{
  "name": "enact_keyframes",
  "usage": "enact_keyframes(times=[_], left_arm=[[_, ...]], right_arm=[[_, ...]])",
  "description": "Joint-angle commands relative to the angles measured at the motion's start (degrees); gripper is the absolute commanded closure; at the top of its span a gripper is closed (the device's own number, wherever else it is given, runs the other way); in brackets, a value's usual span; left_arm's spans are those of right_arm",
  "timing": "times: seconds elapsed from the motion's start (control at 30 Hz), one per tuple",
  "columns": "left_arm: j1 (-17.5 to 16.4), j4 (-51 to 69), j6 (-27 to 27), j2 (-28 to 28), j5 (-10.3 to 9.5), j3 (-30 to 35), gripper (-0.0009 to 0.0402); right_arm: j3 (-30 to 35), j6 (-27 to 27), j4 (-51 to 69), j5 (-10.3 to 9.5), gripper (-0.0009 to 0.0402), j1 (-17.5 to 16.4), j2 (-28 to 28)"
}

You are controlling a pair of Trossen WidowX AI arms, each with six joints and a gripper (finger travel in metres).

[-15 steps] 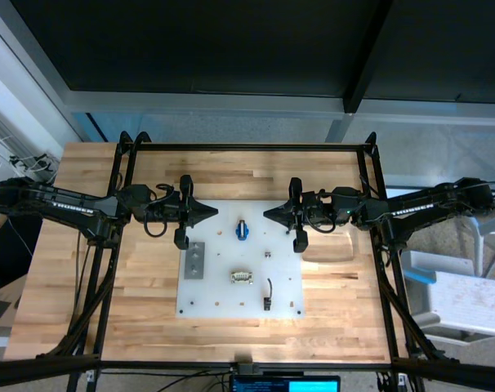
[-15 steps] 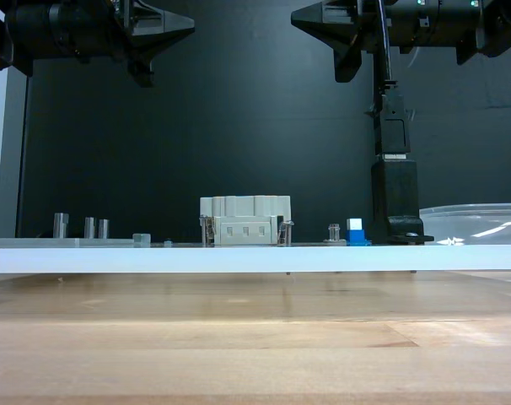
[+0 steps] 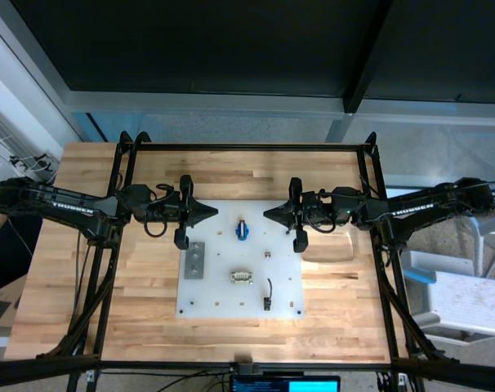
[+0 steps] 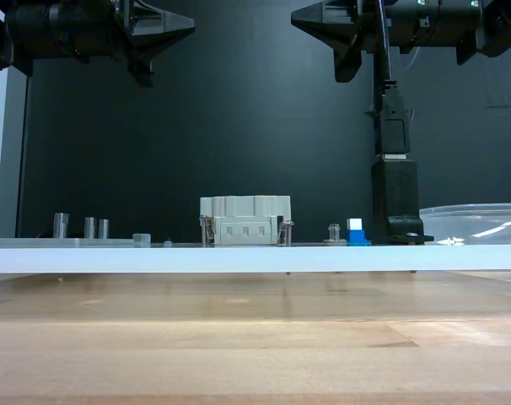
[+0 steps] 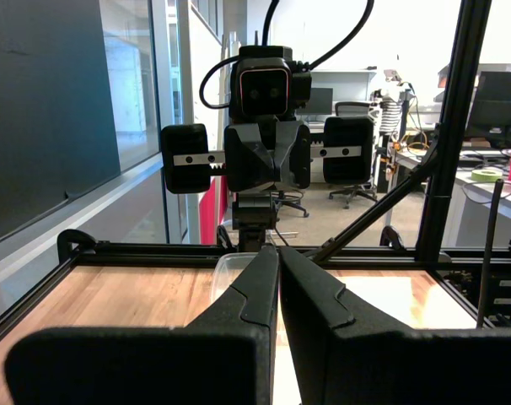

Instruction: Remove the USB connector from the USB hub and place in the container

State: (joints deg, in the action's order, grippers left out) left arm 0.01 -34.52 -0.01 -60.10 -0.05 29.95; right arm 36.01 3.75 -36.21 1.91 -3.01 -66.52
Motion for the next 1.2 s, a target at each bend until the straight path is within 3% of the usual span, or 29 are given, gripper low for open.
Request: enact_keyframes(times=[0.03, 0.23, 0.37, 0.6, 0.7, 0.97, 1.2], left_arm=[[0.00, 0.00, 0.02, -0.02, 0.02, 0.00, 0.0392], [0.00, -0.02, 0.02, -0.02, 0.02, 0.00, 0.0392], [0.00, 0.00, 0.02, 0.00, 0.02, 0.00, 0.0393], [0.00, 0.00, 0.02, -0.02, 0.02, 0.00, 0.0392], [0.00, -0.02, 0.02, -0.02, 0.02, 0.00, 0.0392], [0.00, 0.00, 0.02, -0.02, 0.02, 0.00, 0.0392], [0.00, -0.02, 0.02, 0.00, 0.02, 0.00, 0.0392]], right_arm=[[0.02, 0.02, 0.00, 0.00, 0.0393, -0.02, 0.00], [0.02, 0.46, -0.07, 0.07, 0.0393, -0.02, 0.00], [0.66, 5.42, 1.44, 0.17, 0.0393, 0.00, 0.00], [8.41, 5.68, 22.51, -0.11, 0.0393, -0.13, 0.00], [12.37, 5.25, 33.33, -2.08, 0.0393, -0.20, 0.00], [21.55, 1.97, 57.18, -1.84, 0.0393, -2.27, -0.11], [25.16, 4.52, 68.76, -0.85, 0.0393, -4.83, -0.11]])
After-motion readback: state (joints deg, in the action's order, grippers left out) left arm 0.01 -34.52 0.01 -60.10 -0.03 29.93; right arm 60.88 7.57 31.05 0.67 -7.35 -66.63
